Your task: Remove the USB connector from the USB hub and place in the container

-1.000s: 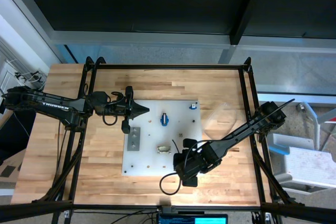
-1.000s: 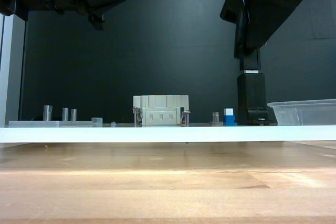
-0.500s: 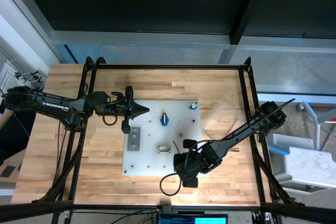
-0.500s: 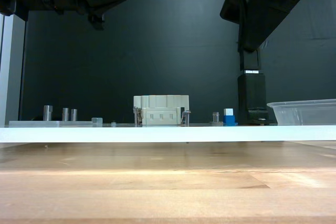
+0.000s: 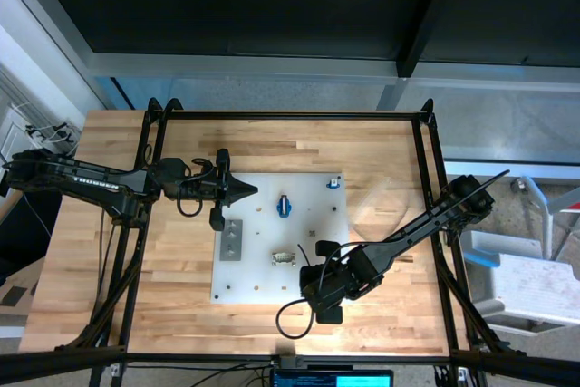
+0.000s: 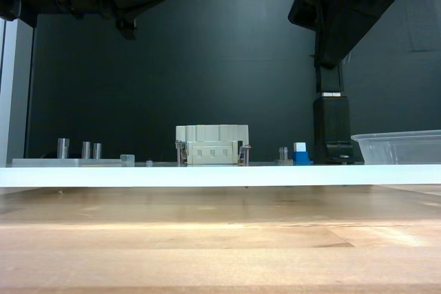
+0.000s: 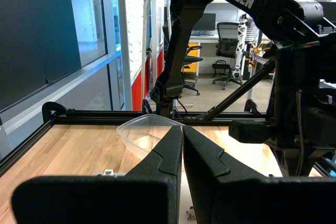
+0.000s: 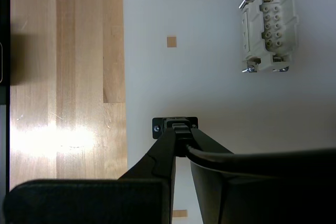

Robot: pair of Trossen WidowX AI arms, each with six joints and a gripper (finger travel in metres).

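The right arm (image 7: 262,4) read TROSSEN. The right gripper (image 8: 180,139) pinched the USB connector (image 8: 180,126), plugged in line with the gripper into the USB hub (image 8: 159,127) on the white board (image 8: 210,103), cable trailing back. The left gripper (image 7: 182,136), pressed together, hung high.

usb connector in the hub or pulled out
In: the USB connector sits in the USB hub, right gripper shut on it; left gripper, shut, hovers high over the board.

I saw a light wooden plank table (image 5: 118,251) with black metal bars (image 5: 290,116) along its far edge. A flat white rectangular board (image 5: 263,283) lay at its middle, and a clear plastic container (image 5: 381,210) stood on the wood just beside the board's right edge.
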